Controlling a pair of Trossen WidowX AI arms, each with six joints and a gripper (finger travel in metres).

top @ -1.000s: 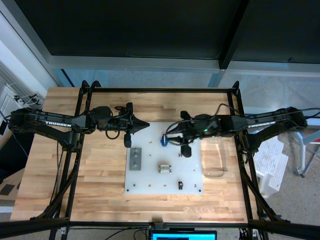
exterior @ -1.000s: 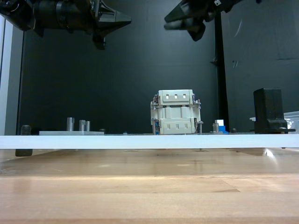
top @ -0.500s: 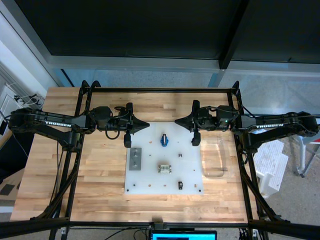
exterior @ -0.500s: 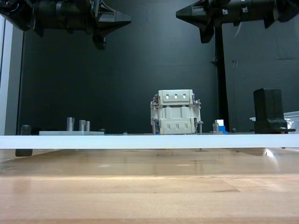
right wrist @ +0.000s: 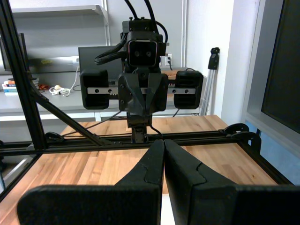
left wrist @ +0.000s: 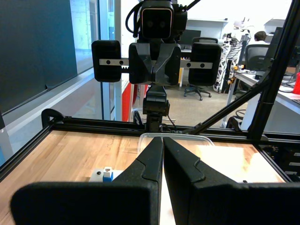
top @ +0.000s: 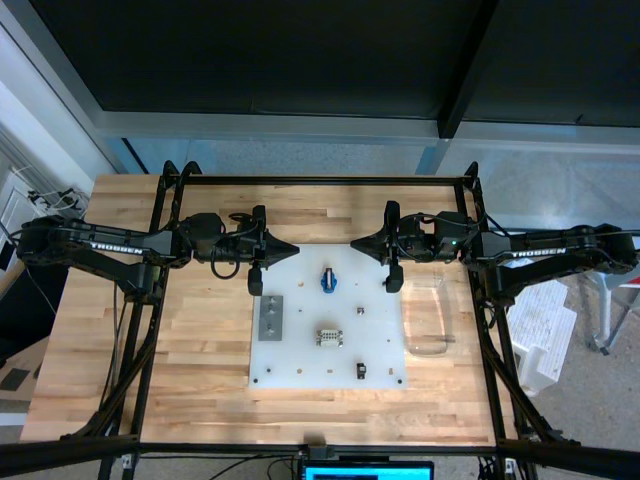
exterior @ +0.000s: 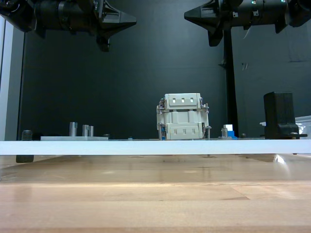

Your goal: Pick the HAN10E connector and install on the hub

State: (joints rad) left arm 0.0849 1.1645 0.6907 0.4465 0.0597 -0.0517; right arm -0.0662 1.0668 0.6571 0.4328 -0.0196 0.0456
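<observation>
So the HAN10E connector point(exterior: 182, 100) is sitting right on top of the hub point(exterior: 182, 130), the two stacked square. They're on the white plate point(top: 385, 350), about mid-plate and a bit toward the near edge. From above they just read as one little beige lump.

Both arms are up high over the plate's far edge, well apart from that stack, tips pointing at each other with a gap between. The left gripper point(top: 293, 249) and the right gripper point(top: 357, 243) each have their jaws pressed together and are carrying nothing. The wrist views show the fingers touching along their length.

Stuff around the stack:
- The grey metal block point(top: 270, 318) is just to its left.
- The blue piece point(top: 328, 280) is beyond it, toward the far edge.
- The small black piece point(top: 360, 371) is by the near edge, off to the right.
- A clear tub point(top: 430, 320) sits on the wooden table point(top: 200, 380), just beside the plate's right edge.

From table level the black piece stands tall on the right, with the blue one peeking out between it and the stack, and neither overlaps the stack
</observation>
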